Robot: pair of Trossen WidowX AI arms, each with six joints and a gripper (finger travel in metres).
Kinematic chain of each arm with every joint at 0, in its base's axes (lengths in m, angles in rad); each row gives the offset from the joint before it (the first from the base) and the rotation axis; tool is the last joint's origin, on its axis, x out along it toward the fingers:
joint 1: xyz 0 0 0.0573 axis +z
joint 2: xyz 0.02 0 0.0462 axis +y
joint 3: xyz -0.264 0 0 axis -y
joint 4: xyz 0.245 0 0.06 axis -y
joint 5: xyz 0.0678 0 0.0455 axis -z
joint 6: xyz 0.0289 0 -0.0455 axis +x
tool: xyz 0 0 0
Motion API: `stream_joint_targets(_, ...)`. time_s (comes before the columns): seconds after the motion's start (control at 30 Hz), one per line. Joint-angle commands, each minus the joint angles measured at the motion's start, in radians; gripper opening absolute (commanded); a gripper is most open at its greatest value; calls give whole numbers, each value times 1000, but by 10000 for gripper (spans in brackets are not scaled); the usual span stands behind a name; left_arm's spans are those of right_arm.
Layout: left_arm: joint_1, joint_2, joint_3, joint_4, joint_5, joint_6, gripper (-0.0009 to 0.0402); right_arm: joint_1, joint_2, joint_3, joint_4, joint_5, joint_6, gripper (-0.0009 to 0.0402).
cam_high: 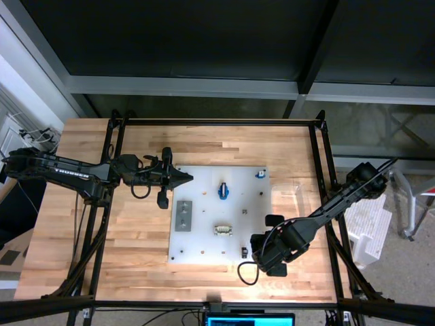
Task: Pick the 16mm bar and install on taskboard
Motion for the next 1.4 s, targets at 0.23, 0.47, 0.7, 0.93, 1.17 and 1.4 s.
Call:
stream_joint_targets(0.23,0,0,0,0,0,0,0,11,32,-2,26,-1,3,12)
stream_joint_targets(0.47,0,0,0,0,0,0,0,18,52,-2,36,-2,3,12)
stream_joint_targets(0.7,0,0,0,0,0,0,0,24,52,-5,45,0,3,12)
stream_joint_targets(0.93,0,0,0,0,0,0,0,27,52,-10,52,0,3,12)
stream_joint_targets(1.17,0,0,0,0,0,0,0,29,52,-11,53,0,3,12)
stream_joint_targets(1.4,0,0,0,0,0,0,0,29,52,-11,61,0,3,12)
